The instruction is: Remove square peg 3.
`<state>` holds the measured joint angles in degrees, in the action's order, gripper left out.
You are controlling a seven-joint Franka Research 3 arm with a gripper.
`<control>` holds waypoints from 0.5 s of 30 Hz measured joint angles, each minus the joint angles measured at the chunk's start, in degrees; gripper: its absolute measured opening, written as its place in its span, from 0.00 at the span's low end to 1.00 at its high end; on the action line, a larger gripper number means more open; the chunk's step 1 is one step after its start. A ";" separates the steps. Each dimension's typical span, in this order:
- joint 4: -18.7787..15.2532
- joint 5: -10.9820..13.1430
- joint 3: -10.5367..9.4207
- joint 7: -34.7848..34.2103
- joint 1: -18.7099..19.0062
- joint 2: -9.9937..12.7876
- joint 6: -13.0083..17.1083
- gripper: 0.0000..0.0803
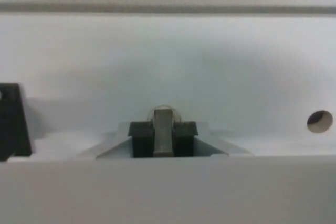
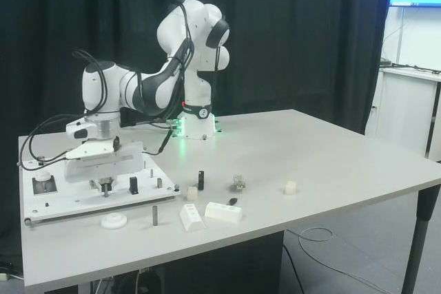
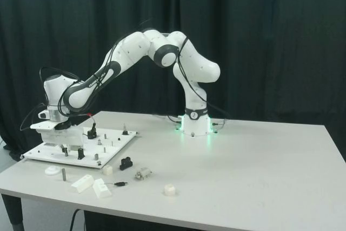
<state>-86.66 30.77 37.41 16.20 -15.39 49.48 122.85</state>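
Step in hand: grasp. End effector (image 1: 163, 139) pinches square peg 3 (image 1: 163, 129), seated in white board (image 2: 83, 201) on bench (image 2: 310, 163). Next: straight lift clear.

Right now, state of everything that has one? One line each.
gripper: down at the board, fingers shut on the square peg
square peg: upright between the black fingertips, grey
white board: flat on the table, several pegs standing in it
round hole: open, nothing in it
base light: lit green
loose parts: lying on the grey table, off the board
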 joint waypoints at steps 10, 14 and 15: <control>0.07 -0.13 0.71 -0.11 0.03 -2.32 -2.15 0.09; 0.19 -0.49 1.07 -0.11 0.09 -3.24 -3.14 0.09; 0.22 -0.54 1.17 -0.11 0.12 -3.44 -3.33 0.09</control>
<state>-86.44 30.24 38.59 16.09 -15.26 46.04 119.52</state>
